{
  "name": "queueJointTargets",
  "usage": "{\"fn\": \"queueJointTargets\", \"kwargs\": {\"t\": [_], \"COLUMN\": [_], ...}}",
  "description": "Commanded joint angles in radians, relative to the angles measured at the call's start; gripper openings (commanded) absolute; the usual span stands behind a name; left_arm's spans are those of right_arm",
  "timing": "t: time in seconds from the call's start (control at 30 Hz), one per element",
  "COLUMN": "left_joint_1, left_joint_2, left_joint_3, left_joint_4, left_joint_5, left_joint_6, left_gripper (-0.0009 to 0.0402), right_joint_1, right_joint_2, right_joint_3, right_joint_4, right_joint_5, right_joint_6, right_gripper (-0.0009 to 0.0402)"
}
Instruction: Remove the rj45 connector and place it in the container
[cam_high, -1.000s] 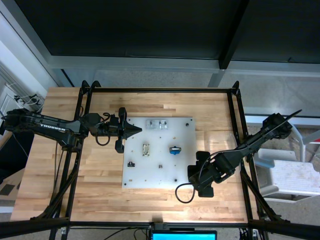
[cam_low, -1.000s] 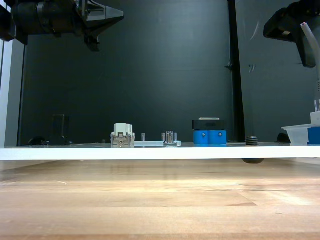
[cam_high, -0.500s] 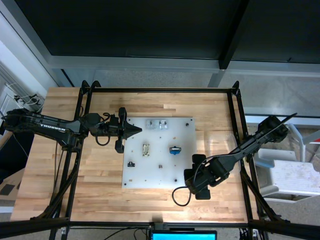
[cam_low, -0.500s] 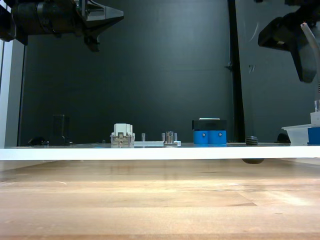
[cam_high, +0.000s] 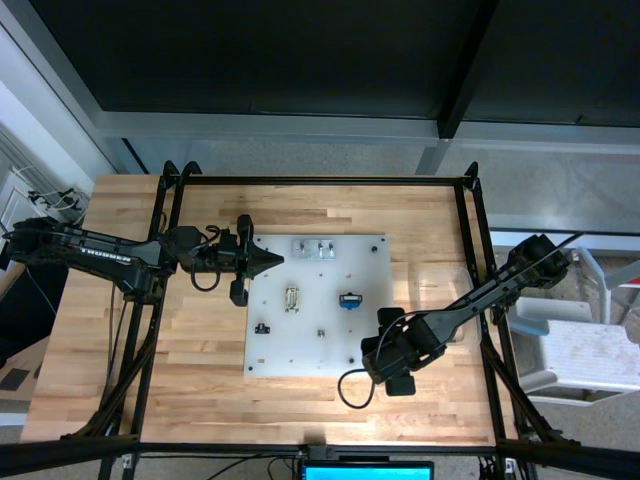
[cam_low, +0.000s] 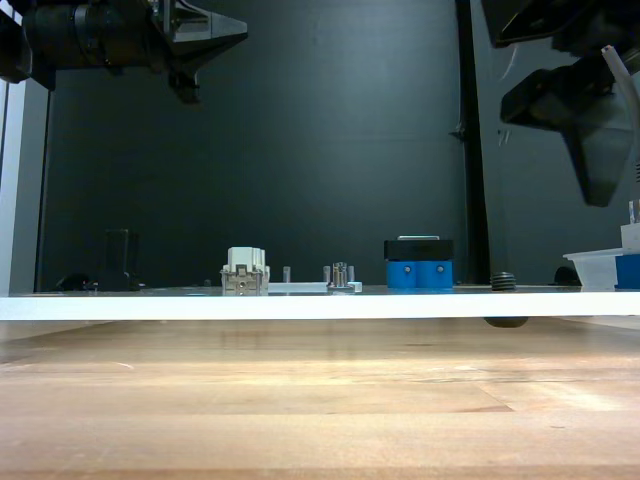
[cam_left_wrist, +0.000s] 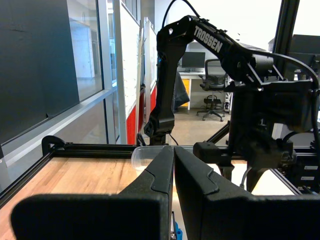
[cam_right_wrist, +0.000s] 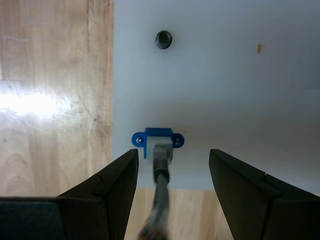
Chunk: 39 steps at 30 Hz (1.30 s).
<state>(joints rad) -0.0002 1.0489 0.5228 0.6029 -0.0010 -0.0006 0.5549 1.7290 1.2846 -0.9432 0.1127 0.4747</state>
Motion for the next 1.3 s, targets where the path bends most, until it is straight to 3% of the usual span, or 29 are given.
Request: {"fn": "queueJointTargets", "kwargs": {"t": [0.03,0.73,1.3], "left_joint_1": [0.0,0.0,0.0], "left_joint_2": [0.0,0.0,0.0], "left_joint_3": [0.0,0.0,0.0], "left_joint_4": [0.0,0.0,0.0], "left_joint_5": [0.0,0.0,0.0], "left_joint_6": [0.0,0.0,0.0], "left_gripper": [0.0001,0.0001,0.0001], "right_joint_1": [-0.005,-0.012,-0.011], "right_joint_2": [0.002,0.001,0.0], "right_joint_3": [-0.008,-0.048,-0.048], "right_joint_4": [0.009,0.031,0.036], "right_joint_5": [0.003,0.0,-0.001], "right_joint_6": [-0.012,0.004,0.008], "right_gripper": [0.0197,0.0193,0.0037]}}
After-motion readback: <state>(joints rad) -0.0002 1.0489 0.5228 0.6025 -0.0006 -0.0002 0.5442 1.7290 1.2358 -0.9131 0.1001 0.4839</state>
